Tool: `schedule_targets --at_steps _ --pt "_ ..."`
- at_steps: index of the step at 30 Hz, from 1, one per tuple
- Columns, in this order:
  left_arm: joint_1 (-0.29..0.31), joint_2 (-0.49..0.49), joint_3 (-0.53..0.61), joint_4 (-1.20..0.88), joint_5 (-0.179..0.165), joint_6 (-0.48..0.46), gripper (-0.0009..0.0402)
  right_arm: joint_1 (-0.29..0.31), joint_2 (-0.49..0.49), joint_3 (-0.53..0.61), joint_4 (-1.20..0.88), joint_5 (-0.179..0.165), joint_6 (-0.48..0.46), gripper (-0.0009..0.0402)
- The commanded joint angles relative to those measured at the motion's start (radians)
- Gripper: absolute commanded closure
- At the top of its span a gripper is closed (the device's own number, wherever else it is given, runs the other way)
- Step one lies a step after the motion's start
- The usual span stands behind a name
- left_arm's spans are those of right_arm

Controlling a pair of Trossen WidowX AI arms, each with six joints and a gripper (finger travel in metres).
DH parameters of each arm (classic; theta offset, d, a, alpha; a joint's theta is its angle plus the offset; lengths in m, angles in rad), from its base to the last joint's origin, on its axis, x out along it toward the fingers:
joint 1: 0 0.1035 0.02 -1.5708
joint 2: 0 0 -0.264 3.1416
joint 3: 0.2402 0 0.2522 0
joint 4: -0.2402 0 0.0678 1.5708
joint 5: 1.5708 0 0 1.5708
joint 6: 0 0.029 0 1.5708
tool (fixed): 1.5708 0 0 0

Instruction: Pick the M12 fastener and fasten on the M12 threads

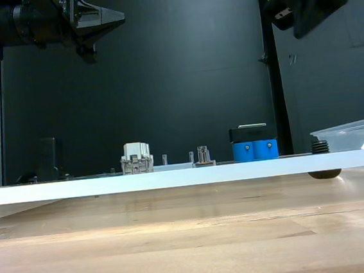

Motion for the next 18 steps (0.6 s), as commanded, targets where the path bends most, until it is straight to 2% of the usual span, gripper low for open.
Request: schedule_targets --at_steps 1,8,11,13,18 --pt "0.0 0.0 0.0 0.0 0.0 0.0 0.0393 0.004 0.019 0.009 -0.087 0.003 -0.036 0.0393" --pt "0.0 0.0 0.0 0.0 0.0 0.0 0.0393 0.026 0.056 0.008 -0.23 0.003 -0.104 0.0393" --pt "0.0 0.0 0.0 0.0 0.0 0.0 0.0393 0.037 0.08 0.006 -0.285 0.023 -0.149 0.0393" --pt "0.0 0.0 0.0 0.0 0.0 0.0 0.0393 0.054 0.096 0.002 -0.314 0.033 -0.172 0.0393" --pt "0.0 0.0 0.0 0.0 0.0 0.0 0.0393 0.117 0.143 -0.016 -0.316 0.033 -0.188 0.0393"
